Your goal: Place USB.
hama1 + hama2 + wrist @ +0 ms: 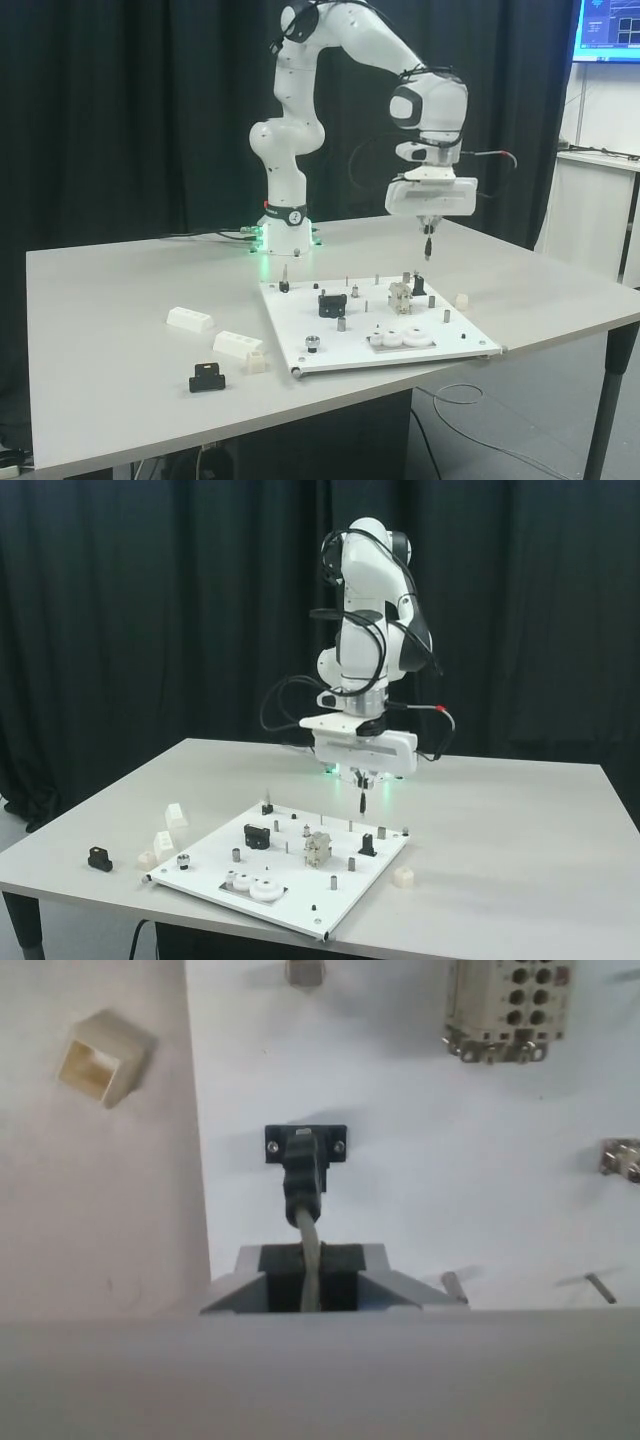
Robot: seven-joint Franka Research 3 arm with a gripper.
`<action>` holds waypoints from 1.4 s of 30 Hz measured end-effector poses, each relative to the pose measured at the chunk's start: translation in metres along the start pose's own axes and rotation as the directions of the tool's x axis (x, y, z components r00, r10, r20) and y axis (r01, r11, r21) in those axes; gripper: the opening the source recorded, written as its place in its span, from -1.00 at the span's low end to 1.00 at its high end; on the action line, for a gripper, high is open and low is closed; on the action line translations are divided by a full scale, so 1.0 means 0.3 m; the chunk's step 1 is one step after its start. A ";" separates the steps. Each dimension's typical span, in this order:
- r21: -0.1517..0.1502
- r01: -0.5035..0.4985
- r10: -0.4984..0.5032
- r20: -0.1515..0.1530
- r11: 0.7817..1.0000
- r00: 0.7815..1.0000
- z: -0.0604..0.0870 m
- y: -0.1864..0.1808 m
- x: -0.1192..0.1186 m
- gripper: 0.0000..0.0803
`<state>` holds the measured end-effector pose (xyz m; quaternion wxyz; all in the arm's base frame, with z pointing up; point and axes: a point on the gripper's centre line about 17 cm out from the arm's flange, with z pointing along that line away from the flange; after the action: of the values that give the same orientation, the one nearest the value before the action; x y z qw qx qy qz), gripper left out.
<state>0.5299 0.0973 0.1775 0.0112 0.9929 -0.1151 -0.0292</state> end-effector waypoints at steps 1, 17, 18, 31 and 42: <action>-0.001 -0.001 0.001 0.003 1.000 1.000 -0.009 0.002 0.001 -0.94; -0.011 -0.015 0.015 0.016 1.000 1.000 -0.052 0.026 0.014 -0.94; -0.011 -0.015 0.015 0.016 1.000 1.000 -0.052 0.026 0.014 -0.94; 0.003 -0.011 0.011 0.033 1.000 0.999 -0.034 -0.034 -0.017 -0.94; 0.020 -0.011 0.010 0.056 1.000 0.998 0.019 -0.187 -0.089 -0.94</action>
<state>0.5164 0.1580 0.1717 -0.0021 0.9911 -0.1210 -0.0555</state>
